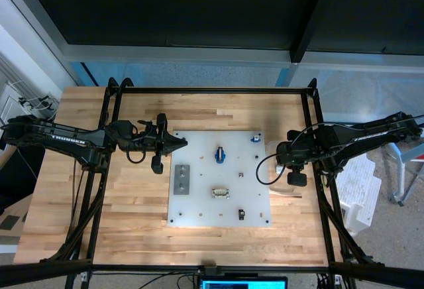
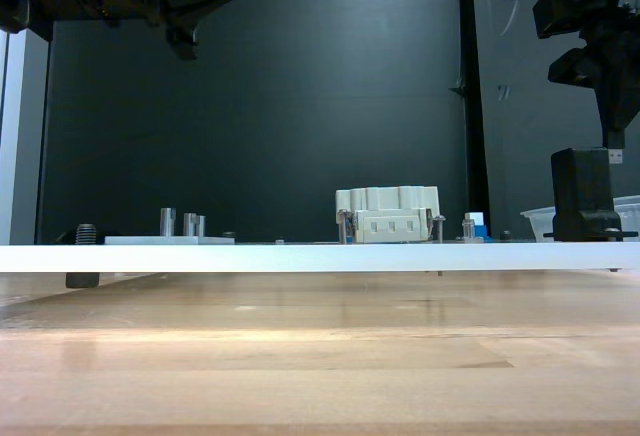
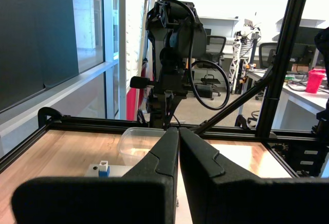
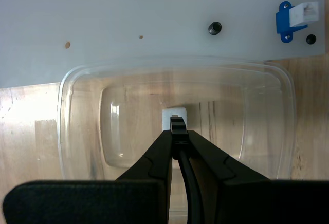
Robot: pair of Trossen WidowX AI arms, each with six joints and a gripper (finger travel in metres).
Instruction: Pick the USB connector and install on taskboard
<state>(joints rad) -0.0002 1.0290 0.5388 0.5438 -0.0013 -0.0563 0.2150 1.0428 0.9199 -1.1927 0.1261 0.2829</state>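
Note:
The USB connector (image 4: 175, 117), a small white-ended plug on a black cable, is pinched between the tips of my right gripper (image 4: 177, 131), which is shut on it. That gripper points straight down over a clear plastic tray (image 4: 82, 131) just right of the taskboard (image 1: 199, 203). In the low view the right gripper (image 2: 612, 146) hangs above the board level at the far right. My left gripper (image 1: 177, 144) is shut on nothing. It hovers high over the board's far left corner, and its fingers (image 3: 169, 152) are pressed together.
The taskboard carries a blue fitting (image 1: 220, 154), a grey block (image 1: 181, 178), a metal socket (image 1: 220, 193) and a small black socket (image 1: 242, 214). A blue-and-white clip (image 4: 295, 18) sits at the board's edge near the tray (image 1: 270, 148). Black frame rails surround the table.

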